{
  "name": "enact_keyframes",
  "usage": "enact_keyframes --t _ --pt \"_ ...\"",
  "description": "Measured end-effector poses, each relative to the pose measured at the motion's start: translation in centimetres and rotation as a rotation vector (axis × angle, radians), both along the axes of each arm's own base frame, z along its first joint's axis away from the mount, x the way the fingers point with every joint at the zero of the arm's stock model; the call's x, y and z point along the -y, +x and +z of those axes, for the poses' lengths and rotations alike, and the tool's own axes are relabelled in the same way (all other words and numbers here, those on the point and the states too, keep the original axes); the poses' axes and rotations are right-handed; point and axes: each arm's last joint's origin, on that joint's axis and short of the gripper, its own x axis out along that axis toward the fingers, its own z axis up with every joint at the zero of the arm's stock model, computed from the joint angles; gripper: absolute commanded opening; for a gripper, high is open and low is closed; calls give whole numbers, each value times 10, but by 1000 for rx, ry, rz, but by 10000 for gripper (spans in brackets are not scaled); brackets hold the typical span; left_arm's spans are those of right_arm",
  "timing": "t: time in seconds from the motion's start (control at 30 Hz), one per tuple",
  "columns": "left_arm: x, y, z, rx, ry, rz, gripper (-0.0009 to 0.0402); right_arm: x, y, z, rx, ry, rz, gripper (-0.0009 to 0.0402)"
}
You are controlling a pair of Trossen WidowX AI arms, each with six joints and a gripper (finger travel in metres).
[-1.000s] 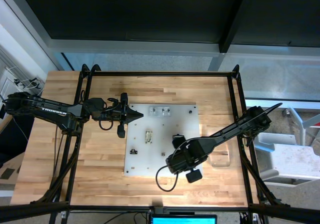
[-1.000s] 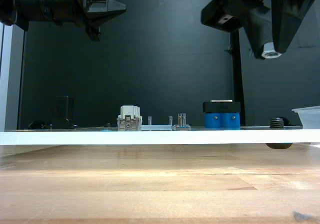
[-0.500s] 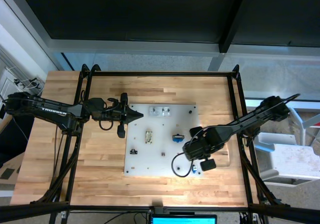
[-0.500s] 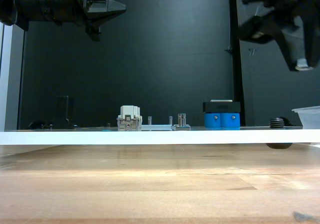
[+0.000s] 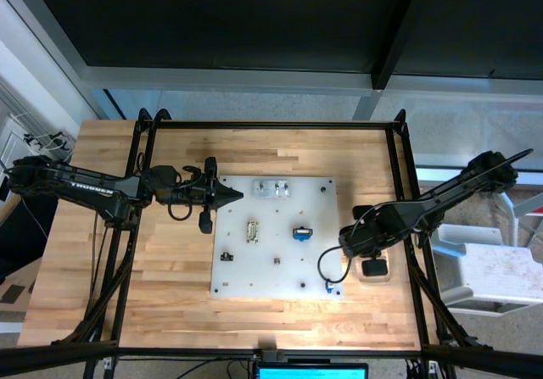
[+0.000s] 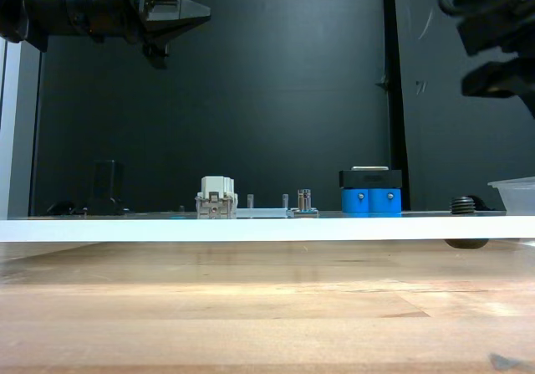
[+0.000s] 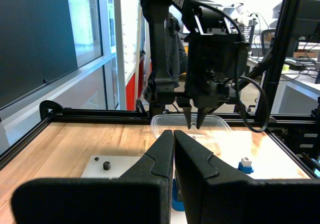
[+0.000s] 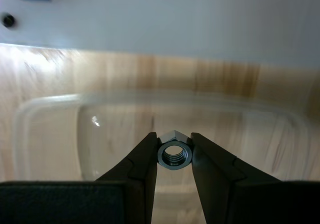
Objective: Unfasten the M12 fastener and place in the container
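My right jaws, clamped on the M12 nut (image 8: 174, 155), have swung off the white board (image 5: 254, 269) to above the clear container (image 8: 50, 115); release comes next. Left jaws, closed, hang over the board's left edge.

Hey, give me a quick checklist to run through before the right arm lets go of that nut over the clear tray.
1. Grip on the nut: ok, clamped in the right gripper.
2. Position over the container: ok, it lies directly below the nut.
3. The stud bare: ok, ribs show.
4. Drop height: cannot tell.
5. The left gripper out of the way: ok, shut, over the far left corner of the white board.
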Motion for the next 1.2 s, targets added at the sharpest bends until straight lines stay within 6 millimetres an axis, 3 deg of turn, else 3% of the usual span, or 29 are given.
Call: enact_keyframes --t 0.37,0.87,1.2 --pt "0 0 0 0 0 0 0 9 -28 -15 -38 32 -73 38" --pt "0 0 0 0 0 0 0 8 -31 -22 -70 55 -89 170" --pt "0 0 0 0 0 0 0 8 -31 -22 -71 54 -89 210"
